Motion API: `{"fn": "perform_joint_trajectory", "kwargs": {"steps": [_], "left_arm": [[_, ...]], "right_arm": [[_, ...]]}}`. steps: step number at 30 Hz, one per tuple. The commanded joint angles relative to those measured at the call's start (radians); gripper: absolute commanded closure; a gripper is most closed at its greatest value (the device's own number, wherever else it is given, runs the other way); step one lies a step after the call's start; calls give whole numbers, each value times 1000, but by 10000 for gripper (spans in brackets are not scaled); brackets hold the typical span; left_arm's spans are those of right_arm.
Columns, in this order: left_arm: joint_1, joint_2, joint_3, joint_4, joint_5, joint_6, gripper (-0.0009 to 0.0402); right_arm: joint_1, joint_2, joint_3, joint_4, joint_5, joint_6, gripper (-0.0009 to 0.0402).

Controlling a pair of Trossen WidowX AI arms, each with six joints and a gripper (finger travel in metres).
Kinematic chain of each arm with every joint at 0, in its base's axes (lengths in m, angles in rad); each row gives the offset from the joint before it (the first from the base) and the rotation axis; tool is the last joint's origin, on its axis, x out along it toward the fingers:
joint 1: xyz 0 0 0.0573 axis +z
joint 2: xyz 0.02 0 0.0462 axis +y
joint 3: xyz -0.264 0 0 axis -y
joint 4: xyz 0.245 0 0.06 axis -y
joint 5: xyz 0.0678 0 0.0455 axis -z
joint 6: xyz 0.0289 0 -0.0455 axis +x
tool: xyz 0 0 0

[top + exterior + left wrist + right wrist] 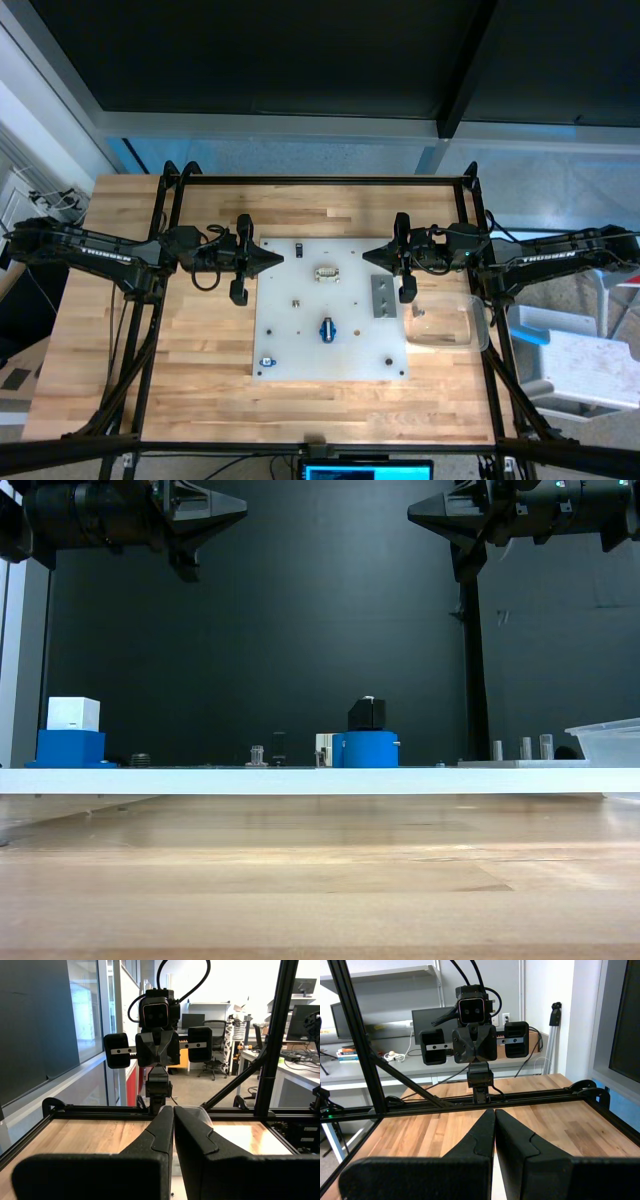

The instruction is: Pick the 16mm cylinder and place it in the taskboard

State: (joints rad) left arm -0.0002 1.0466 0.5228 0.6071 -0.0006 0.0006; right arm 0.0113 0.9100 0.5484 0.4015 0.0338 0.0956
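Hovering high over the taskboard (300,340) at the table's middle, the left gripper (277,258) and right gripper (368,256) are holding their fingers closed on nothing, so picking is not yet begun, the 16mm cylinder (420,312) seemingly lying in the clear tray (483,322) toward the table's right edge.

At centre of table (150,340): taskboard (300,345), lying flat. On taskboard: knob (327,329) near middle; connector (324,272) behind knob; metal block (384,296) toward right edge. On table, just right of taskboard and beside metal block: tray (482,338). Raised above taskboard's far-left corner, pointing right: left gripper (280,258). Raised above far-right part, behind metal block, pointing left: right gripper (366,256). Tips facing each other, apart, connector below the gap.
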Motion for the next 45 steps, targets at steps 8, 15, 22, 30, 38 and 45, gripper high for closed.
{"fn": "perform_joint_trajectory", "kwargs": {"steps": [8, 15, 22, 30, 38, 45], "left_arm": [[0, 0, 0, 0, 0, 0, 393], [0, 0, 0, 0, 0, 0, 393], [0, 0, 0, 0, 0, 0, 393], [0, 0, 0, 0, 0, 0, 393], [0, 0, 0, 0, 1, 0, 393], [0, 0, 0, 0, 0, 0, 393]], "right_arm": [[0, 0, 0, 1, 0, 1, 393], [0, 0, 0, -2, 1, 74, 393], [0, 0, 68, -227, 0, 97, 393], [3, 0, 211, -572, -1, 97, 393], [6, 2, 351, -926, -5, 100, 393], [11, 42, 451, -1182, -10, 105, 393]]}}
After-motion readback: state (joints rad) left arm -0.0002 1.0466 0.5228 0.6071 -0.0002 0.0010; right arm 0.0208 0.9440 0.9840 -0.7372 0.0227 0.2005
